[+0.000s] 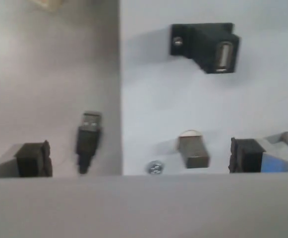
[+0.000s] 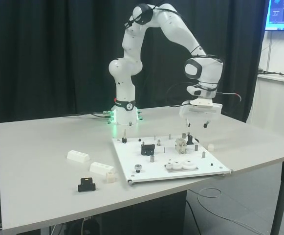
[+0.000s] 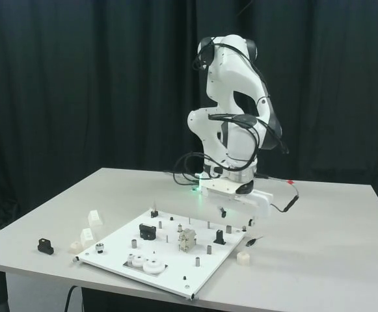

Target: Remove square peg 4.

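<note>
Upright, grey square peg on white board, rounded top

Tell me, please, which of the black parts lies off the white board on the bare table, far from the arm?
The small black block near the table's front corner. The other black parts, like the black mount, stand on the white board.

- A black USB socket block is fixed on the white board; its opening faces sideways.
- A loose USB plug lies on the grey table, just beside the board's edge.
- Three white gears sit in a row near the board's front edge.
- Two white blocks lie on the table, apart from the board.
- A small black part lies near the table's front edge.
- Black curtains hang behind.
</note>
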Action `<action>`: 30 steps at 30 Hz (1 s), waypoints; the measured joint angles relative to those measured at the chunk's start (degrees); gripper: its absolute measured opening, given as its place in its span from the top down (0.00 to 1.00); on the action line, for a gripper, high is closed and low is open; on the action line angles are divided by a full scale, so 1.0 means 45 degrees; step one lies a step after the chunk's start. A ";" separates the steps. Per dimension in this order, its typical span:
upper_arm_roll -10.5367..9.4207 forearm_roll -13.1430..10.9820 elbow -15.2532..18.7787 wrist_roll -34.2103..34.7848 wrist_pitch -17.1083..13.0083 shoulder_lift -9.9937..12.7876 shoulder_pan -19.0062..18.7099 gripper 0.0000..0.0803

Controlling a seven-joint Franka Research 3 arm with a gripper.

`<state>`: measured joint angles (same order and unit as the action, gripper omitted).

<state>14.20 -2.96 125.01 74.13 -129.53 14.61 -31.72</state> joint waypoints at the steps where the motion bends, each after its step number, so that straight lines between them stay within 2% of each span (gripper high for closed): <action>1: 0.0000 0.0002 0.0047 -0.0079 0.0000 -0.0002 0.0062 0.00; 16: -0.0010 -0.0026 0.0762 -0.1006 -0.0124 -0.0014 0.0668 0.00; 30: -0.0068 -0.0466 0.1584 -0.1006 -0.0743 -0.0015 0.0676 0.00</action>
<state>13.89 -5.06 132.14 69.60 -132.87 14.54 -28.68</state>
